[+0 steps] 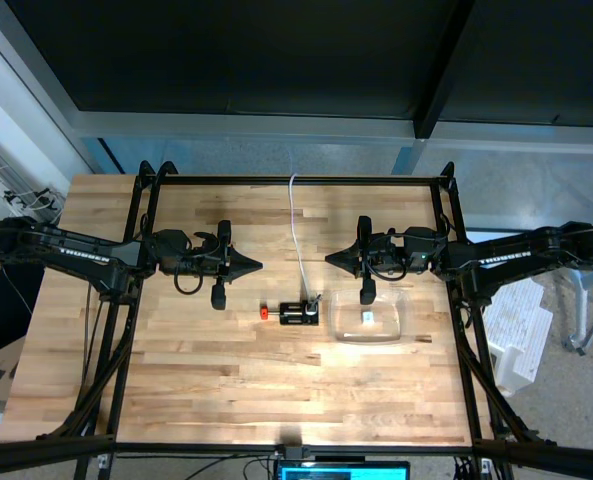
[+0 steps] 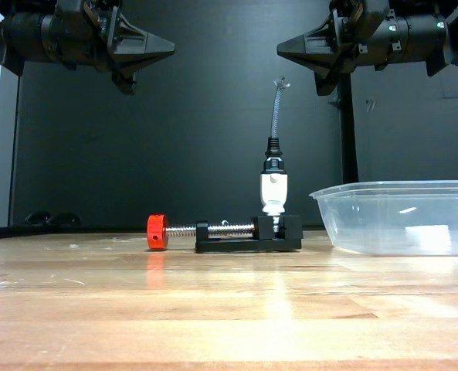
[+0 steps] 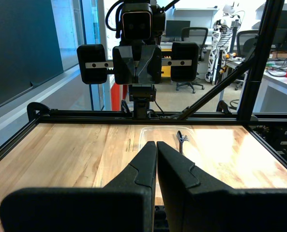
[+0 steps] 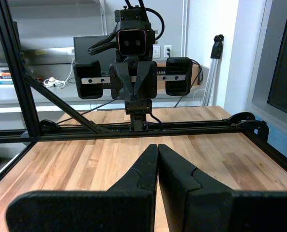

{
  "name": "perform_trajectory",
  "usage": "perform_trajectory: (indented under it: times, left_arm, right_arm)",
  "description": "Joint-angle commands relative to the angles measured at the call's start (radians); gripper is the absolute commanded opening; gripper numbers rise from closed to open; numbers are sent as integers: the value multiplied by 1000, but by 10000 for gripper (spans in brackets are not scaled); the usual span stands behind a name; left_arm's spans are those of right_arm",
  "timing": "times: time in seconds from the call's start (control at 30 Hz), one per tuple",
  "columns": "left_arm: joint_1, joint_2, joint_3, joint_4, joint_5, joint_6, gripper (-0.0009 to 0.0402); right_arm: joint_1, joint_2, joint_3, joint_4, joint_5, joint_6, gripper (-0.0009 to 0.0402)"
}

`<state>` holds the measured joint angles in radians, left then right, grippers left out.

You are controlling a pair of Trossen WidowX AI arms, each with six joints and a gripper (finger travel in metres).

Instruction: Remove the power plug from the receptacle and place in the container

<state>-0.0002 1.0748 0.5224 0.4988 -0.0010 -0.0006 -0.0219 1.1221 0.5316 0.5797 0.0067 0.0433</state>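
The receptacle (image 1: 296, 313) is a small black block with a red knob (image 1: 264, 313) and lies mid-table. In the low view the receptacle (image 2: 248, 236) carries an upright white socket (image 2: 273, 189). The black power plug (image 2: 273, 152) sits on top of that socket, with a braided lead rising from it. The clear container (image 1: 371, 341) stands just right of the receptacle, and its wall (image 2: 368, 224) shows low at the right. My left gripper (image 1: 259, 265) hovers shut above and left of the receptacle. My right gripper (image 1: 328, 260) hovers shut above and right of it. Neither touches anything.
A white cable (image 1: 298, 225) runs from the receptacle to the table's far edge. A black frame (image 1: 296, 181) borders the board. In each wrist view the opposite arm (image 3: 138, 53) (image 4: 133, 63) faces me across the wood.
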Motion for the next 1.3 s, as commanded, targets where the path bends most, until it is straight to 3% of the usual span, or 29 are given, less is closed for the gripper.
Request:
perform_trajectory:
  times: [0.03, 0.57, 0.63, 0.77, 0.87, 1.2, 1.3]
  left_arm:
    - [0, 0, 0, 0, 0, 0, 0]
    - [0, 0, 0, 0, 0, 0, 0]
    - [0, 0, 0, 0, 0, 0, 0]
    - [0, 0, 0, 0, 0, 0, 0]
    - [0, 0, 0, 0, 0, 0, 0]
    - [0, 0, 0, 0, 0, 0, 0]
    - [0, 0, 0, 0, 0, 0, 0]
  right_arm:
    - [0, 0, 0, 0, 0, 0, 0]
    - [0, 0, 0, 0, 0, 0, 0]
    - [0, 0, 0, 1, -30, 1, 0]
    - [0, 0, 0, 8, -24, 0, 0]
    - [0, 0, 0, 7, 0, 0, 0]
    - [3, 0, 0, -13, 0, 0, 0]
    - [3, 0, 1, -23, -24, 4, 0]
